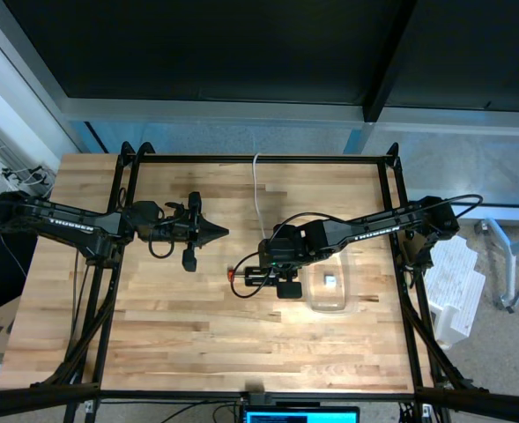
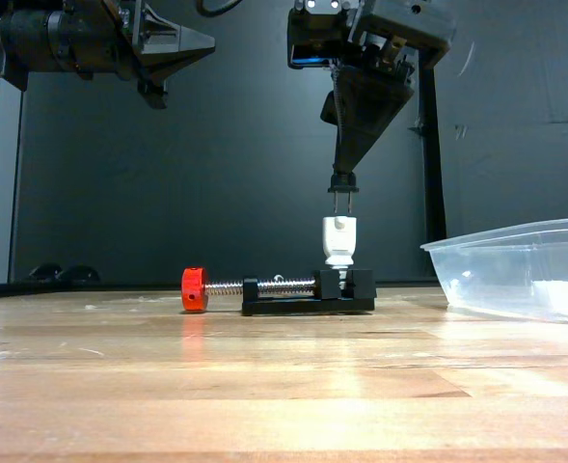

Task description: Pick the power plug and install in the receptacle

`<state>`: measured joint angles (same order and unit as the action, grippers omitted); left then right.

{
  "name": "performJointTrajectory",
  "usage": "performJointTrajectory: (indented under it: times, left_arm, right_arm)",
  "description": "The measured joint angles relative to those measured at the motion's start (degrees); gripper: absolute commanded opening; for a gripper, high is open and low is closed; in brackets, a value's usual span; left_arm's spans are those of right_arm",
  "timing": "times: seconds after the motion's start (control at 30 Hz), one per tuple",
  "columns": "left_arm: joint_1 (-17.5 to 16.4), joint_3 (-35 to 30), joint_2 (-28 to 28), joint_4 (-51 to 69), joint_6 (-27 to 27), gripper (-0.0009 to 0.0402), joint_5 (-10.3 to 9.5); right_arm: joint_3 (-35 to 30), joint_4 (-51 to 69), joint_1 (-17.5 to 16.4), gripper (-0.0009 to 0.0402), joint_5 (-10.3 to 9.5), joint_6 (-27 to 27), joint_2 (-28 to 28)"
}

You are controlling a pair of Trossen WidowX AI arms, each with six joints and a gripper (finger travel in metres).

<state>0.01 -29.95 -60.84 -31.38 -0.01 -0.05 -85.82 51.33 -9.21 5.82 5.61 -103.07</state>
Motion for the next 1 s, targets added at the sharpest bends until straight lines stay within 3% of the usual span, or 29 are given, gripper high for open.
performJointTrajectory:
  times: [1.0]
  left_arm:
    - [0.0,0.02,0.0,0.02,0.0,0.0,0.0]
  right_arm:
    - [1.07,-1.84,0.02,0.0,0.02,1.53,-0.5]
